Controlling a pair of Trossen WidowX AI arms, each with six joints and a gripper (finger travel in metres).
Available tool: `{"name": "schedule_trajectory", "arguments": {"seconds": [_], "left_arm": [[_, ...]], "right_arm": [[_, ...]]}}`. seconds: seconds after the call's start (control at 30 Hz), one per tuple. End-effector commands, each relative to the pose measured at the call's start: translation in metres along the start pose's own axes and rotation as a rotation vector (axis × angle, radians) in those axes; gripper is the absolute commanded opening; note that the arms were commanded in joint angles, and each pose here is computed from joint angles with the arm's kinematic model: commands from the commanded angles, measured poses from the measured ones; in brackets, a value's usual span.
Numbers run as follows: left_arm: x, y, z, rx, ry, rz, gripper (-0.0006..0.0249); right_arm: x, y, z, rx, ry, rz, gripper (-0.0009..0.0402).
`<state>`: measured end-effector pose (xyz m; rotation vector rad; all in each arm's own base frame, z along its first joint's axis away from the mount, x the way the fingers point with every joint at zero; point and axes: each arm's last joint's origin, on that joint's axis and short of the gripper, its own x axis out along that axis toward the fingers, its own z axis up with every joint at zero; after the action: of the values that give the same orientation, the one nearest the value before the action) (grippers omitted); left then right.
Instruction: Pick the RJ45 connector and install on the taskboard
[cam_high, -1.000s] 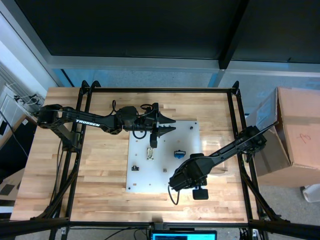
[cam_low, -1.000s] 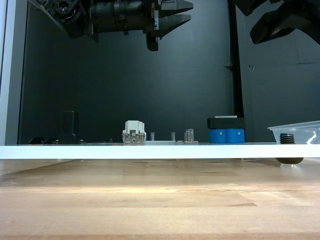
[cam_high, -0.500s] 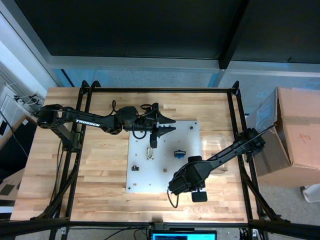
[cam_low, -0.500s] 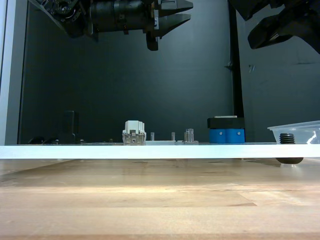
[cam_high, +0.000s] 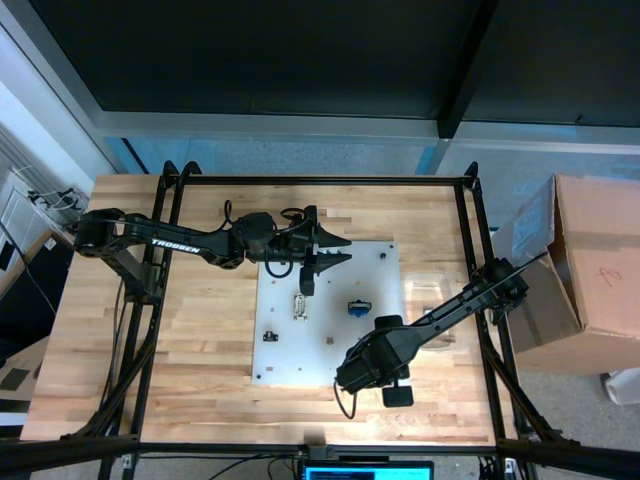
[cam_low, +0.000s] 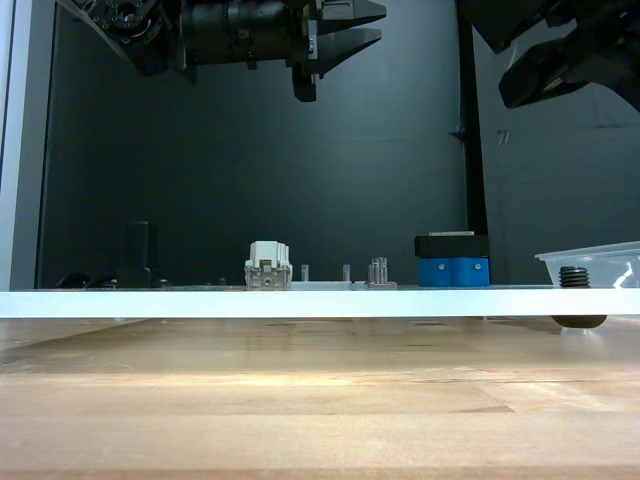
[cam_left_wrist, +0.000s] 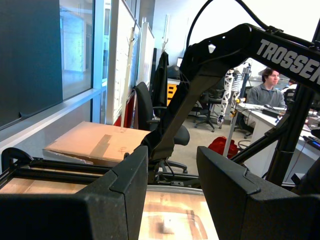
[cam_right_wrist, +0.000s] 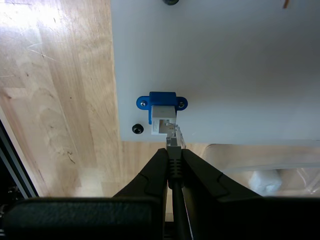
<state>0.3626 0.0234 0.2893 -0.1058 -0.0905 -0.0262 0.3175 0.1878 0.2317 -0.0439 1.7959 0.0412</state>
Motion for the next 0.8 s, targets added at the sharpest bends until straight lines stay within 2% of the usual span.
{"name": "schedule_trajectory", "arguments": {"seconds": [0.03, 0.8], "left_arm": [[0.0, 0.0, 0.0, 0.0, 0.0, 0.0, 0.0131], [0.0, 0.0, 0.0, 0.0, 0.0, 0.0, 0.0131]], "right_arm": [[-0.0001, 0.0007, -0.0005, -0.002, -0.001, 0.0, 0.0], [0.0051, 0.0029, -0.0004, -0.013, -0.004, 0.001, 0.0]]}}
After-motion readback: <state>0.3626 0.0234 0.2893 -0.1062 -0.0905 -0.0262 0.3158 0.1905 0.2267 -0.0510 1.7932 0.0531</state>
